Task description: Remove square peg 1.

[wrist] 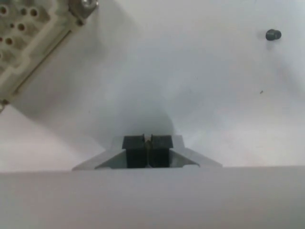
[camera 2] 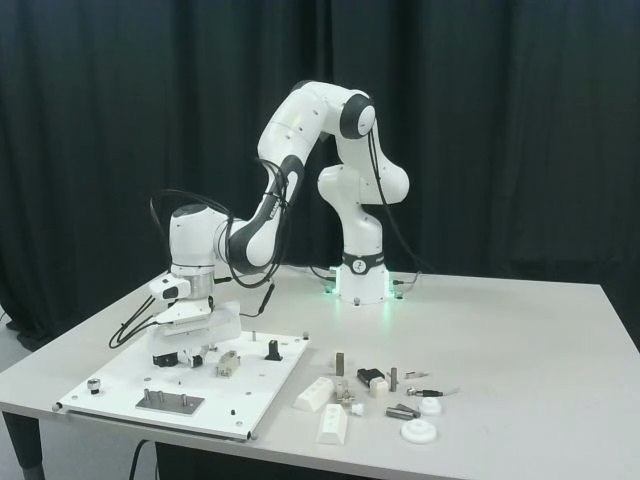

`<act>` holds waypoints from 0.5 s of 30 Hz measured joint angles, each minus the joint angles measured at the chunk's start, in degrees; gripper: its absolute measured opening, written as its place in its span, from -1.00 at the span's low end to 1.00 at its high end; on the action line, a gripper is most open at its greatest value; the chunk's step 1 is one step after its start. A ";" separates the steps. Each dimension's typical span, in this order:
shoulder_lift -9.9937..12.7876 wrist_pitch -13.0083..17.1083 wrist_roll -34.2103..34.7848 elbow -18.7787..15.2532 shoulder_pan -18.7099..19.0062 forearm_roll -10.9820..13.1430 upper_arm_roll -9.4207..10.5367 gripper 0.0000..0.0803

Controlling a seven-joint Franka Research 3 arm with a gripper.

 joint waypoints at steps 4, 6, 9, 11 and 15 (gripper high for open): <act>-0.01 0.00 0.00 0.00 0.00 0.05 -0.01 -0.95; -0.01 0.00 0.00 0.00 0.00 0.05 -0.01 -0.95; -0.02 0.00 0.00 0.00 0.00 0.07 -0.02 -0.95; -0.02 0.00 0.00 0.00 0.00 0.08 -0.03 -0.95; -0.02 0.00 0.00 0.00 0.01 0.09 -0.04 -0.95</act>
